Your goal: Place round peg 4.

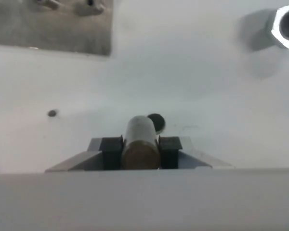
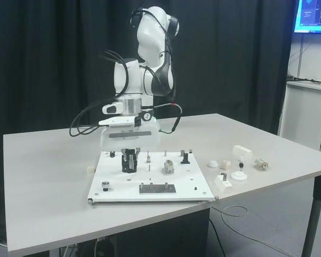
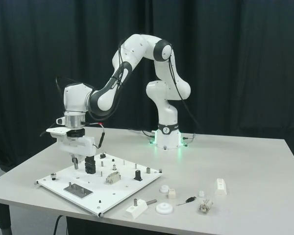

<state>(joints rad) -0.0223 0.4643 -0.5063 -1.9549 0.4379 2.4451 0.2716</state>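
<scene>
Fingers (image 1: 140, 153) clamped on the round peg (image 1: 140, 139) just above a board hole (image 1: 156, 121), hex nut (image 1: 286, 25) well apart.

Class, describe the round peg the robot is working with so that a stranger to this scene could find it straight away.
Start at the white board on the grey table, under the white arm. Low over the board, the hand grips the round peg between its black fingers. Unlike the posts standing on the board, this short cylinder is held off the surface, beside a dark hole.
</scene>
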